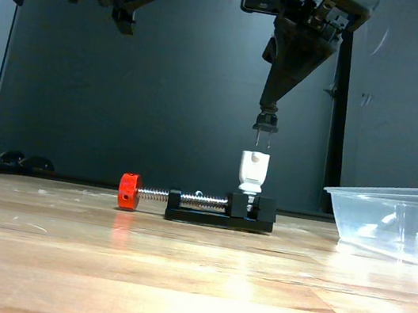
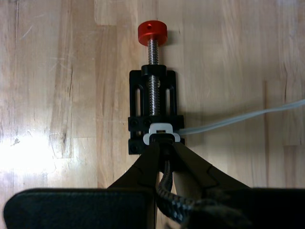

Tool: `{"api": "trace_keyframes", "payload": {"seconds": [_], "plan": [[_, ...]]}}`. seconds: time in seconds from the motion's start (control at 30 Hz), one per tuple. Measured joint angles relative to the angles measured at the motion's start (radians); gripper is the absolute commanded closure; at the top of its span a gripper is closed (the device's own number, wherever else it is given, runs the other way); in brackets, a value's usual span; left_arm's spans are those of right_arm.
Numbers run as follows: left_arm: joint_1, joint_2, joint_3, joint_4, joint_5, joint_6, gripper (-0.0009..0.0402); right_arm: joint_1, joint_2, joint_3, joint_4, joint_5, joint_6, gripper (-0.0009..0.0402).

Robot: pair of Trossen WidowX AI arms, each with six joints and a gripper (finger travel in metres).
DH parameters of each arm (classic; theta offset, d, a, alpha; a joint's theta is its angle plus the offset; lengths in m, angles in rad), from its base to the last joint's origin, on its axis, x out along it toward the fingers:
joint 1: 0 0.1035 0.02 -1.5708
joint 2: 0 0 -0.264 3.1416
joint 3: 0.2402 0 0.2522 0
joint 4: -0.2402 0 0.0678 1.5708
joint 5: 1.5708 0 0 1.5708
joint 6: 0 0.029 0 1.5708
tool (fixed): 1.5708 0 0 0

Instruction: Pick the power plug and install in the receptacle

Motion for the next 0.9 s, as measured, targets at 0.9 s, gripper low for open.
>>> {"api": "trace_keyframes", "payload": {"seconds": [0.9], "plan": [[0.000,0.000,0.000,0.000,0.000,0.000,0.0393,-0.001,0.019,-0.002,0.021,0.017,-0.042,0.0393]]}}
